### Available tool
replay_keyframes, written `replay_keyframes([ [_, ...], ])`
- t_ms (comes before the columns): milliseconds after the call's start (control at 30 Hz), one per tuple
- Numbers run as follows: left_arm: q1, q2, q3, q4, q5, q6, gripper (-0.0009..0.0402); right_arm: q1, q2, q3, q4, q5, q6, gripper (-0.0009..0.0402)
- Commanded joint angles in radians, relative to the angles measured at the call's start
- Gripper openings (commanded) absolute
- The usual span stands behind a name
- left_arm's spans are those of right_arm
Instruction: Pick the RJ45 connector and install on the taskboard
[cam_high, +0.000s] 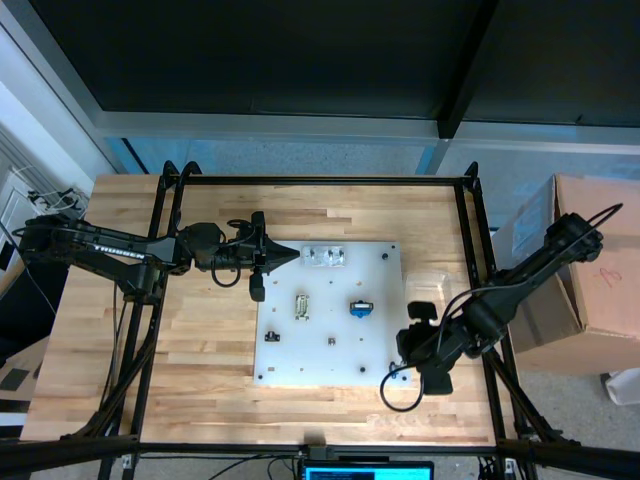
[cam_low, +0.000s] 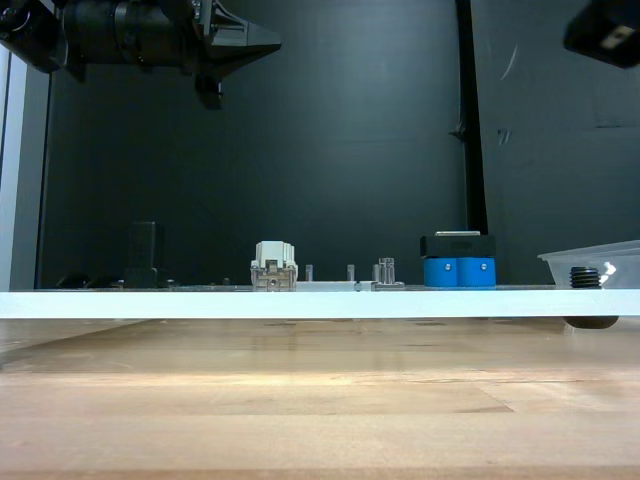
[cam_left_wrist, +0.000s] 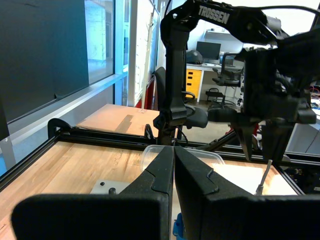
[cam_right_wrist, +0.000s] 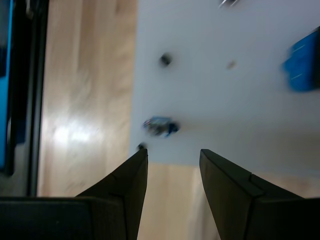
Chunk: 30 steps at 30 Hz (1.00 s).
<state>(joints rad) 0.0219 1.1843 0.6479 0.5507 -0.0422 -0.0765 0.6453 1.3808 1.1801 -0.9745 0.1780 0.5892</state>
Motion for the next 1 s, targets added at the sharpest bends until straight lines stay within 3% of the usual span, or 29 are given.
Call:
replay_keyframes([
  [33, 0.000, 0.000, 0.000, 0.000, 0.000, 0.000, 0.0000, -0.063, -0.063, -0.005, 0.017, 0.067, -0.031, 0.0115],
  [167, 0.000, 0.000, 0.000, 0.000, 0.000, 0.000, 0.0000, -0.186, -0.153, -0.034, 0.114, 0.140, -0.139, 0.0077],
  [333, 0.000, 0.000, 0.000, 0.000, 0.000, 0.000, 0.0000, -0.352, -0.240, -0.090, 0.328, 0.129, -0.345, 0.0013],
  [367, 0.000, 0.000, 0.000, 0.000, 0.000, 0.000, 0.0000, -0.379, -0.255, -0.108, 0.387, 0.112, -0.383, -0.0002],
  [533, 0.000, 0.000, 0.000, 0.000, 0.000, 0.000, 0.0000, -0.518, -0.329, -0.238, 0.737, -0.007, -0.513, -0.0002],
  [700, 0.000, 0.002, 0.000, 0.000, 0.000, 0.000, 0.0000, -0.637, -0.389, -0.404, 1.079, -0.136, -0.527, 0.0000],
  [1000, 0.000, 0.002, 0.000, 0.000, 0.000, 0.000, 0.0000, -0.669, -0.450, -0.603, 1.370, -0.163, -0.516, 0.0000],
])
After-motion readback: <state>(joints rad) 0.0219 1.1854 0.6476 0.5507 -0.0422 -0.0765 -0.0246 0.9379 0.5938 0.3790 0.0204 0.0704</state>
